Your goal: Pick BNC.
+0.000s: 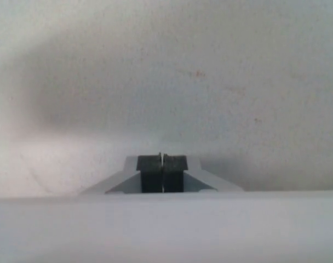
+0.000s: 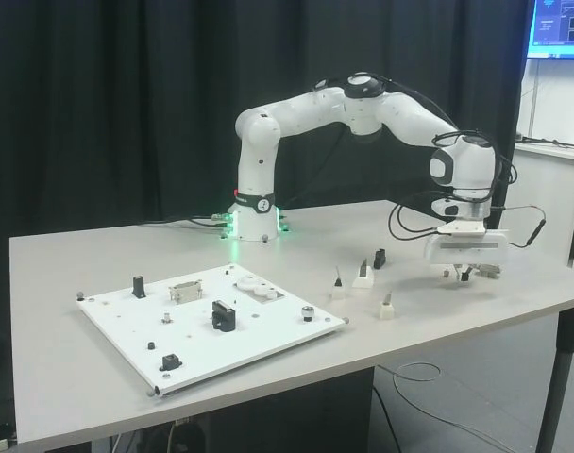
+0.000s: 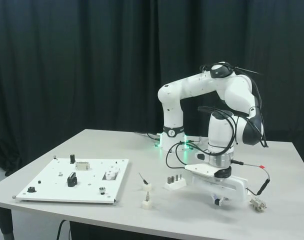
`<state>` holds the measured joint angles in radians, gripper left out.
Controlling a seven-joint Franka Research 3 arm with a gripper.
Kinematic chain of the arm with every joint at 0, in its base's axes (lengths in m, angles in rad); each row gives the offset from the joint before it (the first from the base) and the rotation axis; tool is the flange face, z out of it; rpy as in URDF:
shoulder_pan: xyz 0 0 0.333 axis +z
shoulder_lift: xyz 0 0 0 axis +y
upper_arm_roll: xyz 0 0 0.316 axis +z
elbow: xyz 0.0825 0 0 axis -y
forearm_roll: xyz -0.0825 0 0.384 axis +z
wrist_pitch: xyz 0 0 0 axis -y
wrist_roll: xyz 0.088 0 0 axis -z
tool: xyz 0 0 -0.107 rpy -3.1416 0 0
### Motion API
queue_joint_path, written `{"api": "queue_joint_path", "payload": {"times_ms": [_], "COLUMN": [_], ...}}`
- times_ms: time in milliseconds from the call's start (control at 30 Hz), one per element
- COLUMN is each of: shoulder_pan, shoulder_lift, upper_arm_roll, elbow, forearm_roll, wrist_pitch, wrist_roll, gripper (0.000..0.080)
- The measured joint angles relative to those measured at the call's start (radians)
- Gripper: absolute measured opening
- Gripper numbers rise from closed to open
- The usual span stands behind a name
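My gripper (image 1: 162, 174) is shut, its black pads pressed together with nothing between them, and only bare grey table shows beneath it in the wrist view. It hangs low over the right part of the table (image 2: 460, 275) (image 3: 217, 201). Left of it stand small white holders with upright connectors: one nearest the front edge (image 2: 387, 307) (image 3: 148, 201), one with several pins (image 2: 363, 276) (image 3: 174, 182), and one with a thin pin (image 2: 337, 283) (image 3: 143, 181). A small black part (image 2: 379, 257) stands behind them. I cannot tell which is the BNC. None is touched.
A white board (image 2: 126, 330) (image 3: 47, 192) with black and grey fixtures lies at the table's left. A cabled connector (image 3: 257, 205) (image 2: 492, 271) rests just beside the gripper near the right edge. The arm's base (image 2: 254, 222) is at the back.
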<state>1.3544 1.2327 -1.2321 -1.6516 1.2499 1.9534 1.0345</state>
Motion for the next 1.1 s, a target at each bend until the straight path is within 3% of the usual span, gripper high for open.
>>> {"api": "queue_joint_path", "payload": {"times_ms": [433, 700, 733, 933, 967, 1000, 1033, 1100], "shoulder_pan": [0.0, 0.003, 0.003, 0.004, 0.004, 0.004, 0.004, 0.005], "shoulder_lift": [-0.002, -0.003, -0.003, -0.013, -0.015, -0.017, -0.019, -0.022], "upper_arm_roll": [-0.031, -0.06, -0.063, -0.074, -0.074, -0.074, -0.074, -0.074], "elbow": [0.0, 0.003, 0.004, 0.006, 0.006, 0.006, 0.006, 0.006], "forearm_roll": [-0.009, -0.018, -0.018, -0.021, -0.022, -0.022, -0.023, -0.025], "wrist_pitch": [-0.022, -0.066, -0.072, -0.093, -0.095, -0.096, -0.096, -0.098], "wrist_roll": [-0.016, -0.028, -0.03, -0.043, -0.047, -0.052, -0.056, -0.068], "gripper": [0.0001, 0.0001, 0.0394, 0.0394, 0.0672, 0.0672, 0.0764, 0.0764]}}
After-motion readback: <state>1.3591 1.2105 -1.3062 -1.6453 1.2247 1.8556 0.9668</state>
